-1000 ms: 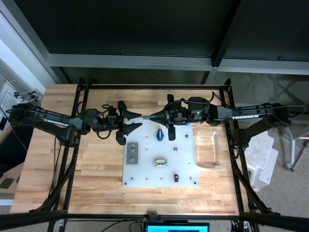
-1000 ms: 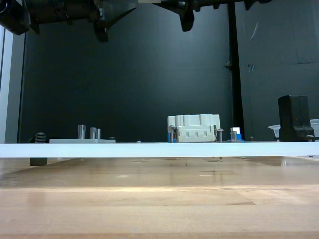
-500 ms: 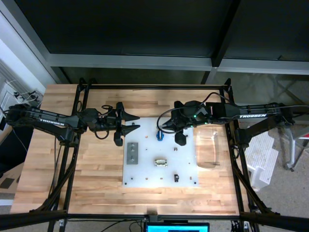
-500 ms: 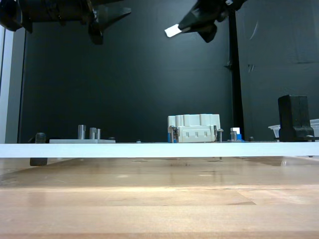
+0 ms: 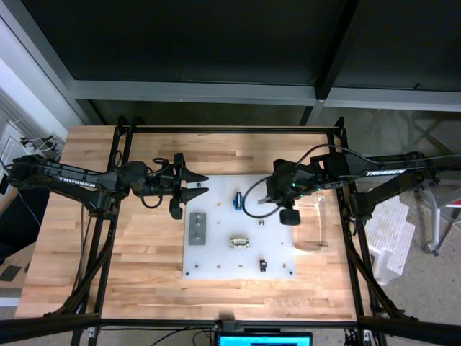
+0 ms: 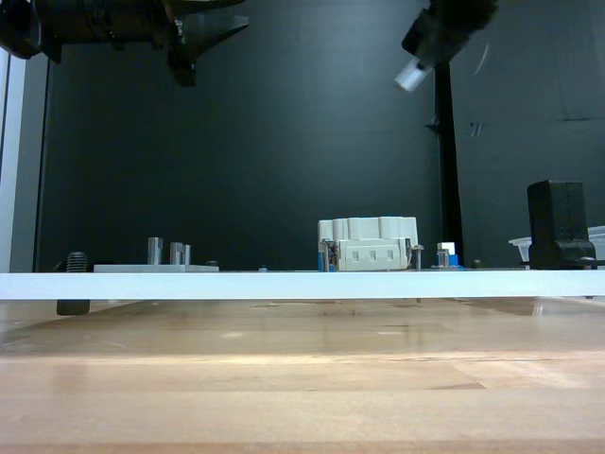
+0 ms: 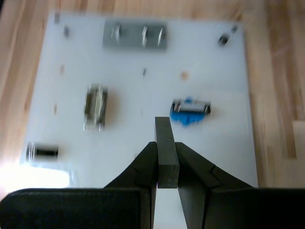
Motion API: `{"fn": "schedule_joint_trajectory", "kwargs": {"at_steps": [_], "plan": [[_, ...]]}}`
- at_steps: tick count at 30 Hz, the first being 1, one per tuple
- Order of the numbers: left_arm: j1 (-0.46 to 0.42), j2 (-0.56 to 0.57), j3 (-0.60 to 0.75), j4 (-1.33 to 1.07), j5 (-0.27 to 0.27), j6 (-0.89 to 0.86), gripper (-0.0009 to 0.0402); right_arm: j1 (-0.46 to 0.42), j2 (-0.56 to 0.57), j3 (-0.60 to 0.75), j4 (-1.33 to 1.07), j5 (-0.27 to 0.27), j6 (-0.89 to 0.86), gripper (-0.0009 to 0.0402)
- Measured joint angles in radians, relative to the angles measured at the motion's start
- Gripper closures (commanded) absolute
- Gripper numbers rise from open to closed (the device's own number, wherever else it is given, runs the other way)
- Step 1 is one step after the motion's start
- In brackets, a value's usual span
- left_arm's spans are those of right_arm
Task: Pick the 16mm bar and install on taskboard
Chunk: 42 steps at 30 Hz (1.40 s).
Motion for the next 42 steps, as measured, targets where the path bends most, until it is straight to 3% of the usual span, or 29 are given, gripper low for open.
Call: {"fn": "schedule_joint_trajectory", "kwargs": {"at_steps": [15, 27, 42], "plan": [[0.001, 0.002, 0.0, -0.023, -0.002, -0.001, 0.0247, 0.156, 0.076, 0.001, -0.265, 0.001, -0.202, 0.0393], [0.001, 0.002, 0.0, -0.023, -0.002, -0.002, 0.0245, 0.322, 0.171, 0.0, -0.318, 0.001, -0.327, 0.0393], [0.001, 0.002, 0.0, -0.021, -0.002, -0.002, 0.0246, 0.45, 0.299, 0.0, -0.336, 0.032, -0.443, 0.0393]]}}
